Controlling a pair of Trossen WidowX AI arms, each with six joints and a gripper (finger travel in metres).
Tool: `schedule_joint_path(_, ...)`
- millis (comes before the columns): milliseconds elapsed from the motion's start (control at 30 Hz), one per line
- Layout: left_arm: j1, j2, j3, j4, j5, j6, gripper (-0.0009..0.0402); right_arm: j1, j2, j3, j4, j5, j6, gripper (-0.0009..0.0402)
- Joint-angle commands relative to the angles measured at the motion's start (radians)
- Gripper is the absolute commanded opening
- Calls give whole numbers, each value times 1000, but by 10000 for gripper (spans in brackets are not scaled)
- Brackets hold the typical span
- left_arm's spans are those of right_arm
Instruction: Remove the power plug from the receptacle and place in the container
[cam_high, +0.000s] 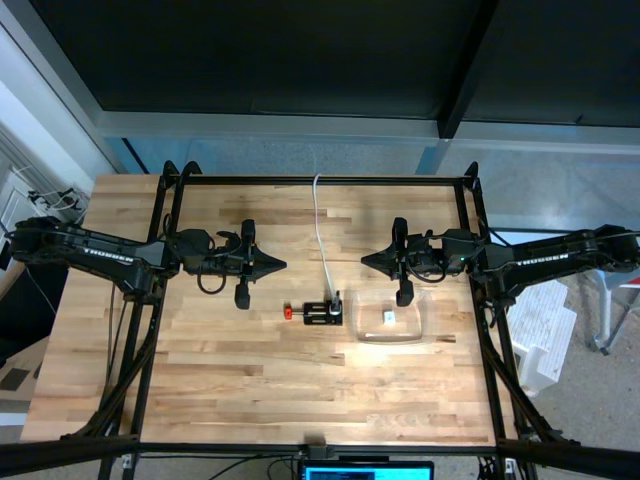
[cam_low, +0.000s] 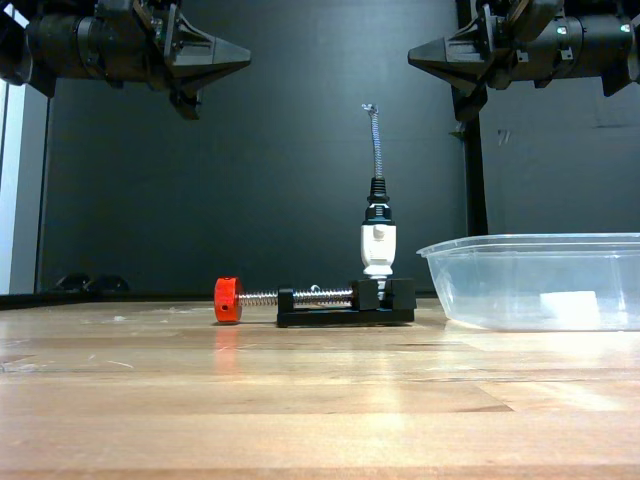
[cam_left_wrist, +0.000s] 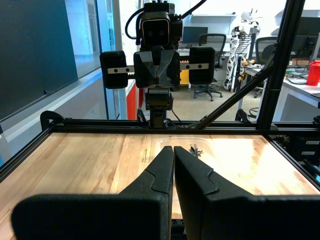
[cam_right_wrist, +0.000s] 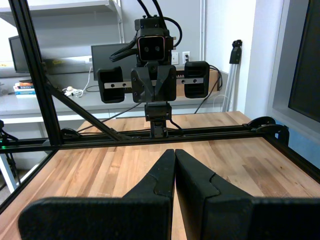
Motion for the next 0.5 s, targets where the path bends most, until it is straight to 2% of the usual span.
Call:
schedule_joint_path(33,0,0,0,0,0,0,0,1,0,0,0,1,4,0)
schedule_joint_path(133,0,0,0,0,0,0,0,1,0,31,-76,8,97,0)
schedule_joint_path(200,0,0,0,0,0,0,0,2,1,74,-199,6,95,0)
schedule_joint_path(267,0,0,0,0,0,0,0,6,1,124,-333,-15,94,0)
schedule_joint_path(367,0,0,0,0,0,0,0,10,1,197,-522,-29,92,0)
schedule_joint_path(500,0,0,0,0,0,0,0,21,16,299,-759,-27,61,0)
